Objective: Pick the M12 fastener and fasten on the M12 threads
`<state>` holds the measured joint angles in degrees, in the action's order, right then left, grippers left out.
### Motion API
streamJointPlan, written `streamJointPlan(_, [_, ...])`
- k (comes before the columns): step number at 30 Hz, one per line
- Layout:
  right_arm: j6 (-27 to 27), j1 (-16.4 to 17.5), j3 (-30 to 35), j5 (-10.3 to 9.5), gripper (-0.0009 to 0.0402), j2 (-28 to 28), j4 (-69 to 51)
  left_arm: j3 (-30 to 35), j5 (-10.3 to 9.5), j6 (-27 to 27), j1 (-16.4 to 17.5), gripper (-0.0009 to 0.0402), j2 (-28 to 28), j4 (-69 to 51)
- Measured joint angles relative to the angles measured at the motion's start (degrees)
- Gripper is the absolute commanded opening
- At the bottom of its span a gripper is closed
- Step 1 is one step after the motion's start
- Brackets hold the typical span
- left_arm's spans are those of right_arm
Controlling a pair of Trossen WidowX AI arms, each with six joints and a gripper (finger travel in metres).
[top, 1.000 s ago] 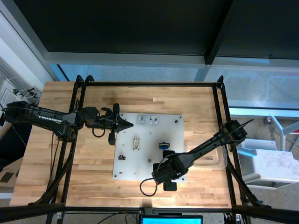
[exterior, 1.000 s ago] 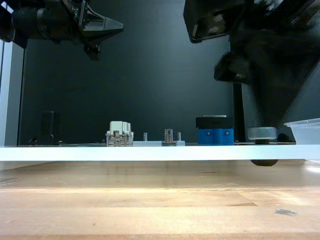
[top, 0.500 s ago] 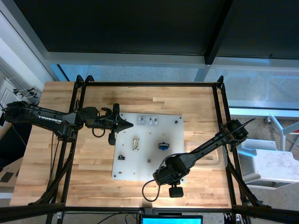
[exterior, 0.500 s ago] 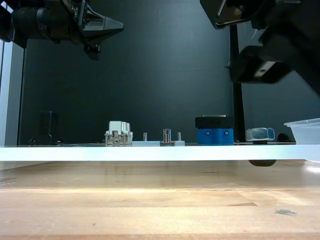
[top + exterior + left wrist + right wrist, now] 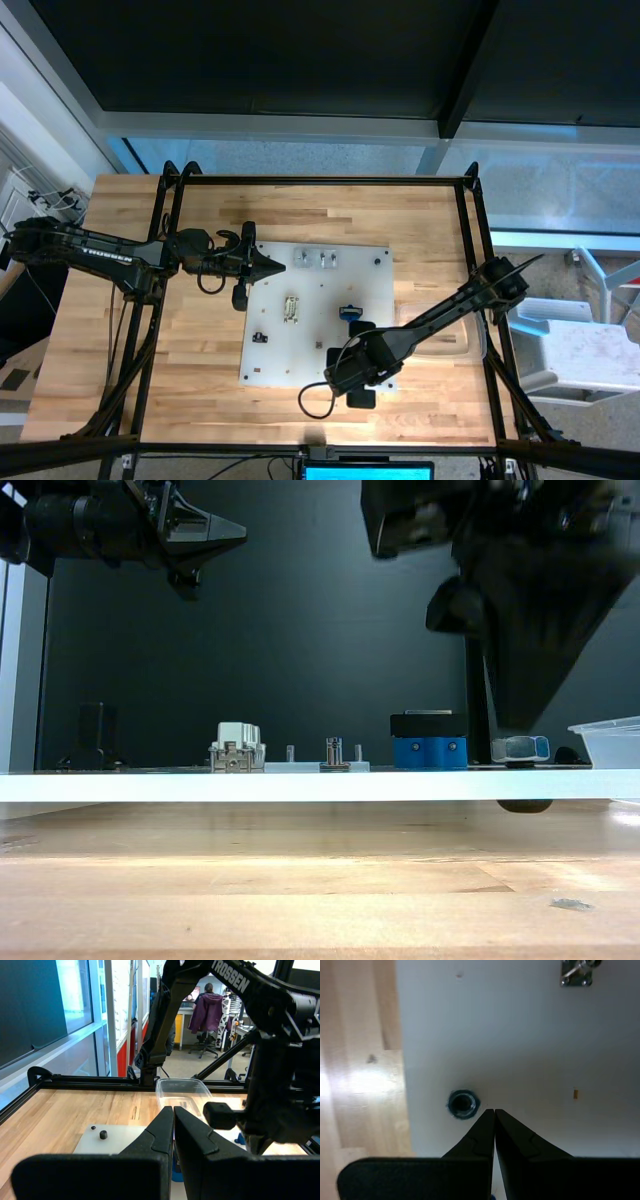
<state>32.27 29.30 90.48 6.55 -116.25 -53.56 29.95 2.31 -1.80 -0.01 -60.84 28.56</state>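
The left arm [image 5: 90, 255] comes in from the left edge of the counter [image 5: 200, 380] and hangs high in the air. The left claw [image 5: 272, 268] points toward the right edge. It is over the far left part of the white board [image 5: 310, 300] and well above it. Its two fingers [image 5: 160, 1130] are pressed together with nothing between them.

The white board lies flat in the middle of the counter, a bit closer to the near edge. Low on the board, going from left to right, there is a small white plug part [image 5: 238, 750], then a little silver post [image 5: 336, 750], then a blue block [image 5: 430, 752] with a black top.

Next comes the M12 nut [image 5: 520, 748]. It is small and silver, and it sits on its black stud [image 5: 518, 764] by the near right edge of the board. From above, it looks like a ring with a dark middle, sitting on the white board close to the board's edge.

The right arm [image 5: 440, 315] reaches in from the right edge of the counter and bends down over that spot. The right claw [image 5: 494, 1111] points straight down. Its fingers are closed tight on each other and hold nothing. The tips are just beside the nut and a little above it.

A clear tray [image 5: 612, 738] stands on the counter by the right side of the board.
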Motion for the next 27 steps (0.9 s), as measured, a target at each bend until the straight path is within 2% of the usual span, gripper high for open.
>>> streamJointPlan(9, [0.4, 0.1, 0.0, -0.39, 0.0000, -1.1, 0.2, 0.0, 0.00, 0.0, 0.0, 0.0000, 0.0, 0.0])
streamJointPlan(11, [0.1, 0.1, 0.0, -3.34, 0.0000, -1.0, 0.2, 0.0, -0.02, 0.0, 0.0, 0.0000, 0.0, 0.0])
streamJointPlan(14, [-3.5, 0.0, 0.0, -12.26, 0.0000, 0.1, 0.9, 0.0, 0.00, 0.0, 0.0, 0.0000, 0.0, 0.0])
streamJointPlan(15, [-4.5, 0.0, 0.1, -14.25, 0.0000, 0.6, 1.0, 0.0, 0.00, 0.0, 0.0, 0.0000, 0.0, 0.0])
streamJointPlan(16, [-5.4, 0.1, 0.2, -15.43, 0.0000, 1.0, 0.9, 0.0, 0.00, 0.0, 0.0, 0.0000, 0.0, 0.0])
streamJointPlan(17, [-5.9, 0.1, 0.2, -15.78, 0.0000, 1.2, 0.9, 0.0, 0.00, 0.0, 0.0, 0.0000, 0.0, 0.0])
streamJointPlan(21, [-6.0, 0.0, 0.1, -14.67, 0.0000, 1.4, -0.1, 0.0, 0.00, 0.0, 0.0, 0.0000, 0.0, 0.0])
streamJointPlan(27, [-4.5, 0.1, 0.1, -4.59, 0.0000, 1.4, -0.2, 0.0, 0.00, 0.0, 0.0, 0.0000, 0.0, 0.0])
